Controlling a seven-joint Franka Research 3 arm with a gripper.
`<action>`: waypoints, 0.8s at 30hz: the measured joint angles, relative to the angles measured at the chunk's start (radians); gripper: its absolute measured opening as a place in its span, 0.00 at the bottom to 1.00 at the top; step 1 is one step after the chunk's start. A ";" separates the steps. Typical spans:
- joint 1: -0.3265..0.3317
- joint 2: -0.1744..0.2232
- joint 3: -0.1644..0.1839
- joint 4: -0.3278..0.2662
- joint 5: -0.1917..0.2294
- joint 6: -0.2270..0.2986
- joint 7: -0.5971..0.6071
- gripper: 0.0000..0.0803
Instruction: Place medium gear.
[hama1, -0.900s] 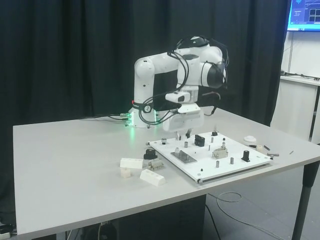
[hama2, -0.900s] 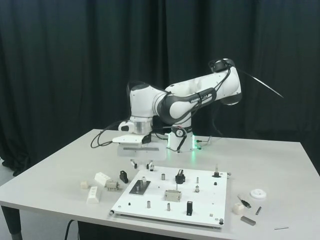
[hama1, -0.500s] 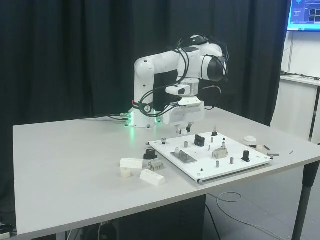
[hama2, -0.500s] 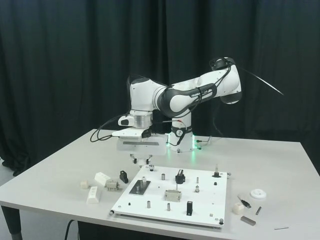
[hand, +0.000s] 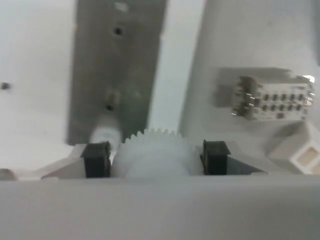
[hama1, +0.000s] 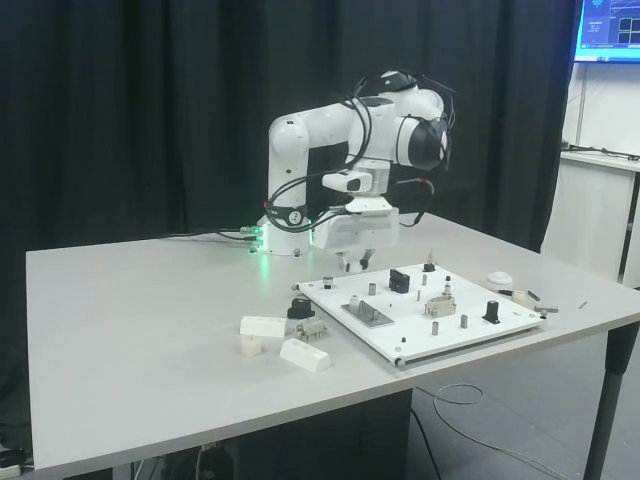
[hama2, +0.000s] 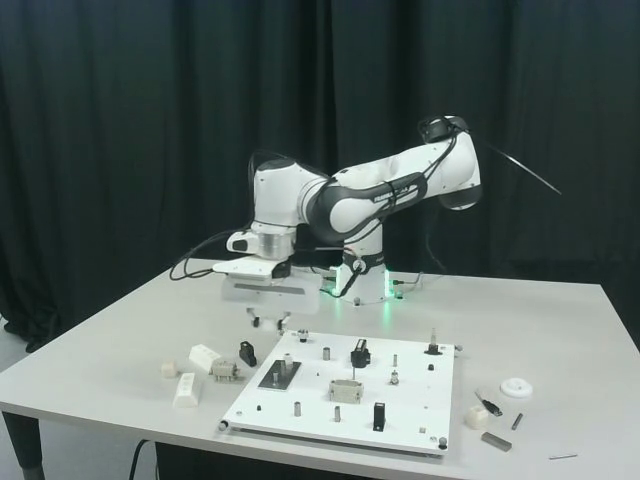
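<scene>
Two black fingertips (hand: 97, 159) of the gripper (hand: 156, 161) clamp the white medium gear (hand: 154, 156), carried above the grey plate (hand: 116, 65) on the white board (hama2: 400, 400); pinched only at its toothed rim, it may slip or tilt; misaligned lowering could jam it on the peg (hand: 103, 136).

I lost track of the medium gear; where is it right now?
The medium gear sits clamped between the gripper fingers in the wrist view, held above the grey plate on the white board.
</scene>
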 joint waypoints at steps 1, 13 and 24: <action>-0.005 0.000 0.004 -0.002 -0.004 0.008 -0.009 0.50; -0.091 0.008 0.044 -0.074 -0.011 0.086 -0.176 0.50; -0.171 0.013 0.065 -0.137 0.033 0.101 -0.346 0.50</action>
